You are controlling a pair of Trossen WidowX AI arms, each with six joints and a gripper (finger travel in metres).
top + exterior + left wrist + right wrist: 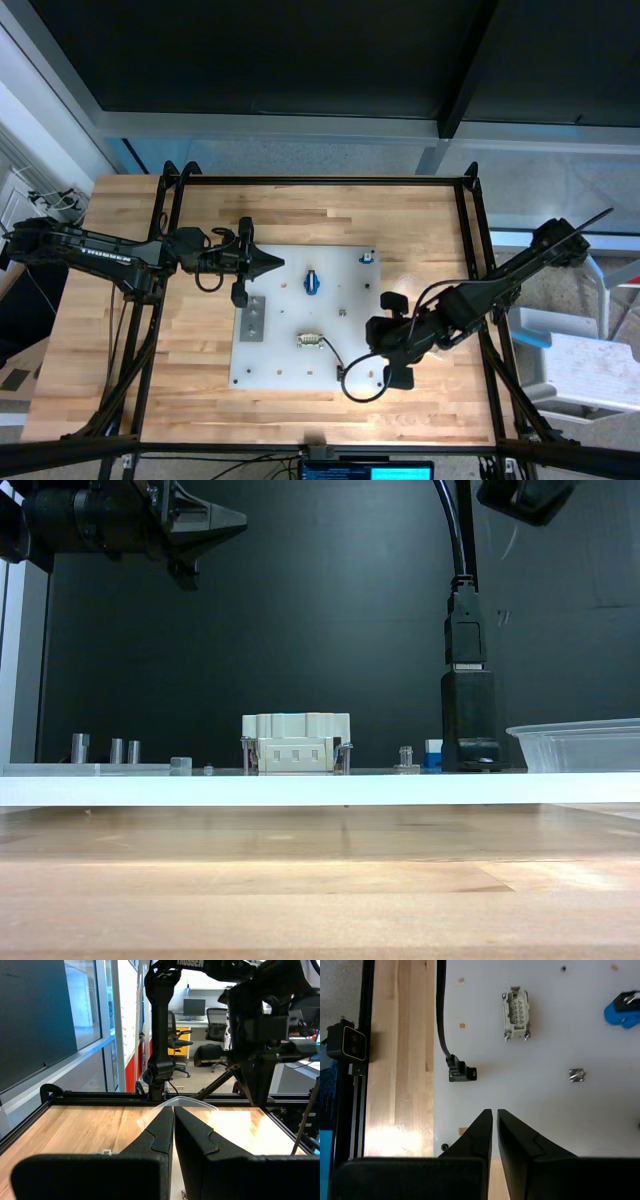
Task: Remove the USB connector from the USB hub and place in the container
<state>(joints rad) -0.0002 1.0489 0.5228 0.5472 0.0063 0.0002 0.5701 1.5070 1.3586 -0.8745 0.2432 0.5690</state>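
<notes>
We'd say nothing's done yet: the USB connector [465, 630] sits plugged upright in the USB hub [468, 720] on the white board [280, 350], the container [580, 745] near it looks empty, and the right gripper [492, 1112] over the board's near right corner and the left gripper [173, 1109] over its left side both have jaws closed on nothing.

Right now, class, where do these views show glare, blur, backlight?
High view: glare on the table's near edge. Low view: its foreground soft. Left wrist view: left end effector, over the board's left edge, backlit. Right wrist view: right end effector over the board's right edge, glare patch beside.
</notes>
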